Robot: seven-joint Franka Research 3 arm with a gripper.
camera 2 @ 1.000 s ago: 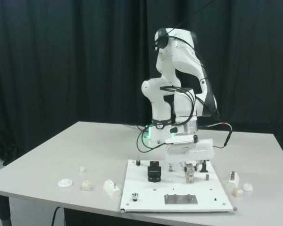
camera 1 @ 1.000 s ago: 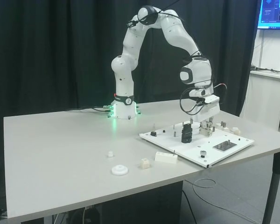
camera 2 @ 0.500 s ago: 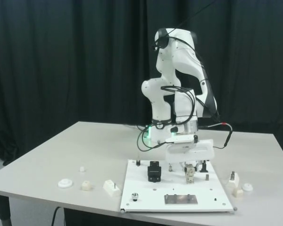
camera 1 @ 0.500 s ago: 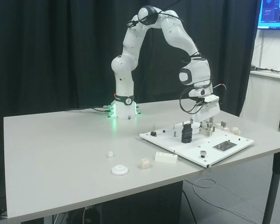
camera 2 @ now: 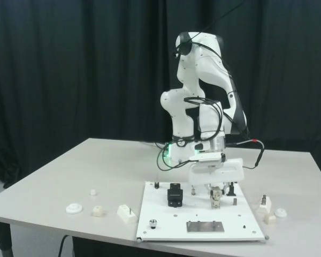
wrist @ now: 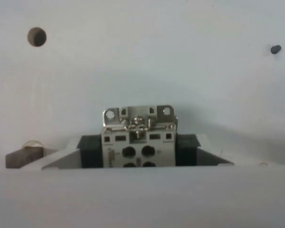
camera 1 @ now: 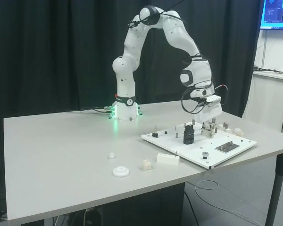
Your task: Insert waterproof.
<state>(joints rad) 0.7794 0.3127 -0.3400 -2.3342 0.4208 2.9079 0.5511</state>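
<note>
The hand [camera 2: 216, 188] hangs directly above the waterproof connector [wrist: 138, 137] on the white board [camera 2: 166, 227]; whether its fingers are spread or closed cannot be told, since the wrist body hides them in both room views and the wrist view shows no fingertip clearly. In the wrist view the connector sits centred under the hand, a grey block with round holes in its face and a metal bracket on top, flanked by black parts on either side. Contact between hand and connector cannot be confirmed. The relation governing the next move is judged to be vertical: the connector lies straight below the hand, so any approach or press would run downward along that line. Taking the connector as landmark, a black block [camera 2: 175, 194] stands beside it on the board, toward the loose white parts, and a grey plate [camera 2: 204, 226] lies nearer the board's front edge. Further out, small white parts [camera 2: 74, 208] rest on the grey counter [camera 2: 96, 171], well apart from the connector.
</note>
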